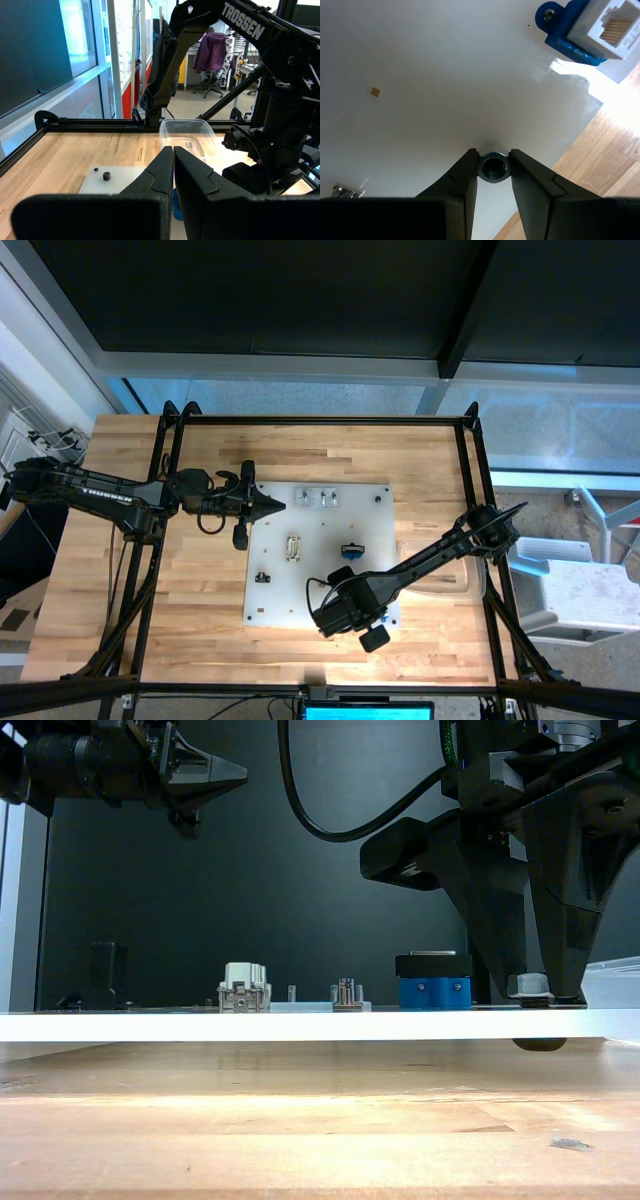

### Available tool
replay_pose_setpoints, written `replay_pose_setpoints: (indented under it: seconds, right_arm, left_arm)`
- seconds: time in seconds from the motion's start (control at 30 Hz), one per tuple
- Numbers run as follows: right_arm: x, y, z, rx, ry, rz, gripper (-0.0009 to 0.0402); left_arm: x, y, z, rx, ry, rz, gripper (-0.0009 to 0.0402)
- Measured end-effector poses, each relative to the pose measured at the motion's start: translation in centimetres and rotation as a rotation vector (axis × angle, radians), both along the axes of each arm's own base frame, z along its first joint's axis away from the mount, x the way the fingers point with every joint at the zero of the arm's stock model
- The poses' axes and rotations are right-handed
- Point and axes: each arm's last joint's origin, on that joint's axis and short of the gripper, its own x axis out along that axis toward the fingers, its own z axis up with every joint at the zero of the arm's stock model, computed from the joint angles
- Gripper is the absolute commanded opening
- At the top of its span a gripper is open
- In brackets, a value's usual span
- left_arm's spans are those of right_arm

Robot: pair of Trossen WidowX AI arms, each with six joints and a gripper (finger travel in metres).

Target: Pick the M12 fastener and fasten on the M12 threads

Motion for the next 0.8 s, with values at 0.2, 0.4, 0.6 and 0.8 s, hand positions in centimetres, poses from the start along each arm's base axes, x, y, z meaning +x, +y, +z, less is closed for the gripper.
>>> replay_pose_setpoints:
  seconds: [0.2, 0.4, 0.6, 0.8]
  right_arm:
    - [-0.01, 0.0, 0.0, 0.0, 0.001, 0.0, 0.0035]
    - [-0.02, -0.01, 0.01, -0.001, 0.001, 0.0, 0.0093]
    - [-0.05, 0.04, 0.04, 0.0, 0.0, 0.0, 0.0141]
    - [-0.2, 0.12, 0.53, 0.009, -0.01, 0.003, 0.0167]
  left_arm:
    - [0.0, 0.0, 0.0, 0.0, 0.0, 0.0, 0.0]
    - [0.0, 0.0, 0.0, 0.0, 0.0, 0.0, 0.0]
    - [0.0, 0.0, 0.0, 0.0, 0.0, 0.0, 0.0]
    - [0.0, 0.0, 0.0, 0.0, 0.0, 0.0, 0.0]
